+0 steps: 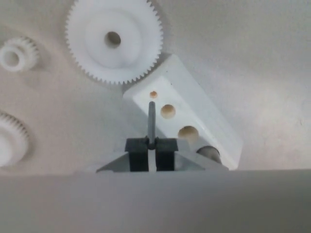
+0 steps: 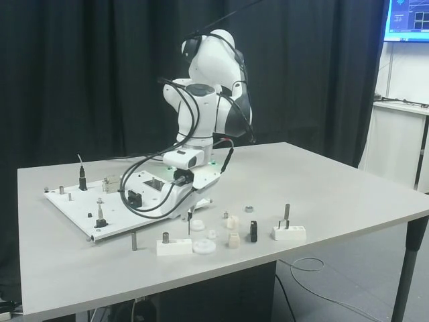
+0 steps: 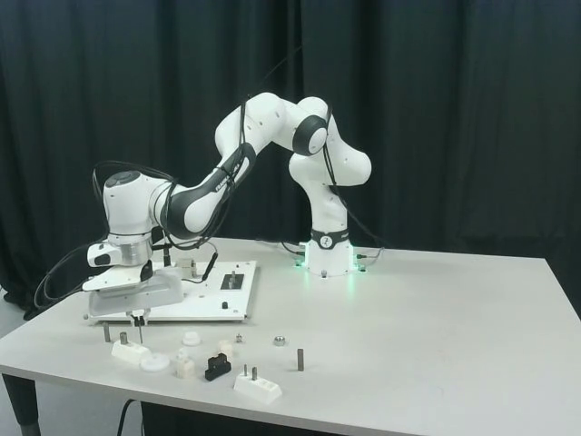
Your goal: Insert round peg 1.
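The gripper [image 1: 151, 144] has its two black fingers [image 1: 136, 154] pressed narrowly together on a thin grey round peg [image 1: 151, 119], which stands upright between them with its lower end pointing down. In the wrist view the peg's tip hangs over the white block [image 1: 187, 114], close to the smallest of its three open holes [image 1: 153, 94]; whether the tip touches the block cannot be told. A thicker grey peg [image 1: 209, 153] already sits in the block's fourth hole at the opposite end.

In the first room view the gripper [image 2: 190, 213] hovers above the same block [image 2: 174, 247] at the near edge of the grey table [image 2: 348, 181], with a large white gear [image 2: 204, 247] just to the block's right. Behind the gripper lies a white board [image 2: 74, 204] carrying several fixtures. Further right stands another white block [image 2: 289, 233] with pegs.
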You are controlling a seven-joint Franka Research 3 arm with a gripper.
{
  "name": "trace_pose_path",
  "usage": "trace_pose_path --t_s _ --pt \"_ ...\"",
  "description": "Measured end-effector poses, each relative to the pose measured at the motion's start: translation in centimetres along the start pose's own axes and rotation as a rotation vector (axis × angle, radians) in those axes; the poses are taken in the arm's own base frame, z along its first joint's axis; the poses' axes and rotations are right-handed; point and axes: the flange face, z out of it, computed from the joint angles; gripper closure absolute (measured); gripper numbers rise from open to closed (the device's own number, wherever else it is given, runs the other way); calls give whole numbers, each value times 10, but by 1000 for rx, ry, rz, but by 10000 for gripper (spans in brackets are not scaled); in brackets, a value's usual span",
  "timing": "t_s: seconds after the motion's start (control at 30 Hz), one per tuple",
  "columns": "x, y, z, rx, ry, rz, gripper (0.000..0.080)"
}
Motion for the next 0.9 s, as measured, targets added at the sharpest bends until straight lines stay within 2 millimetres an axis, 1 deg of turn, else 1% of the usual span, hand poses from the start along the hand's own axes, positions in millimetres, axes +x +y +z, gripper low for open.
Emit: trace_pose_path --t_s 0.2,0.47,0.67,0.9 --pt "0 7 -4 -23 0 9 774" --pt "-2 27 -14 -67 -4 24 774" --pt "-5 50 -24 -102 -11 38 774" --pt "-13 85 -33 -133 -25 65 774"
